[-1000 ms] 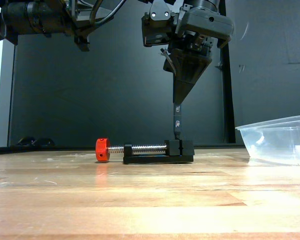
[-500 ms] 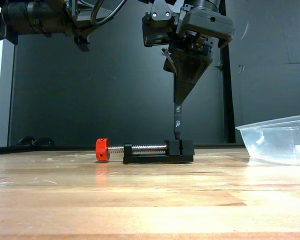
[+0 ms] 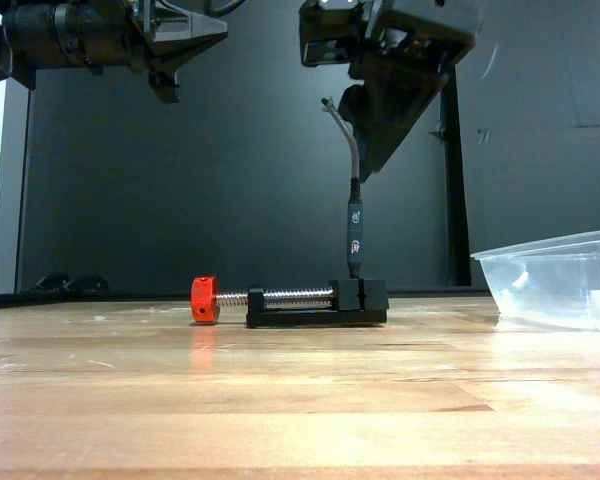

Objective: Pick the USB-C connector and install on taskboard

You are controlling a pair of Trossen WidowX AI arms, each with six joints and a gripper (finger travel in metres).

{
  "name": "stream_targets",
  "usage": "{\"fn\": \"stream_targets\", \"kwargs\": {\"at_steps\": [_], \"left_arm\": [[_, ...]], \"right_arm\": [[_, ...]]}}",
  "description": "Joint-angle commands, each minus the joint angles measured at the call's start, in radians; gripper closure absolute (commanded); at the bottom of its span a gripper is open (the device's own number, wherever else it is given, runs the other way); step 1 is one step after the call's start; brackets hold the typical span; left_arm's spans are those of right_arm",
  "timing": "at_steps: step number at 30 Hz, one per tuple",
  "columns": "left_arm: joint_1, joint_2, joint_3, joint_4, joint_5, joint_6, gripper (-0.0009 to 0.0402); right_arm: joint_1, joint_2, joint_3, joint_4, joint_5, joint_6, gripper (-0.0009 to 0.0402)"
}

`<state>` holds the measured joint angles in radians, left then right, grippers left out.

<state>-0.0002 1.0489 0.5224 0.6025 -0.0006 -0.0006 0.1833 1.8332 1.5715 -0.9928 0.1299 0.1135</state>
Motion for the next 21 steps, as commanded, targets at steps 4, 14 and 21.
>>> {"fn": "stream_targets", "kwargs": {"at_steps": [4, 14, 21], "left_arm": [[0.000, 0.000, 0.000, 0.000, 0.000, 0.000, 0.0393], [0.000, 0.000, 0.000, 0.000, 0.000, 0.000, 0.0393], [0.000, 0.000, 0.000, 0.000, 0.000, 0.000, 0.0393]], "right_arm": [[0.000, -0.071, 0.002, -0.027, 0.000, -0.008, 0.0127], [-0.001, -0.106, 0.000, -0.041, 0.000, -0.011, 0.0158], [-0.011, -0.191, -0.071, 0.017, 0.000, -0.026, 0.0227]]}}
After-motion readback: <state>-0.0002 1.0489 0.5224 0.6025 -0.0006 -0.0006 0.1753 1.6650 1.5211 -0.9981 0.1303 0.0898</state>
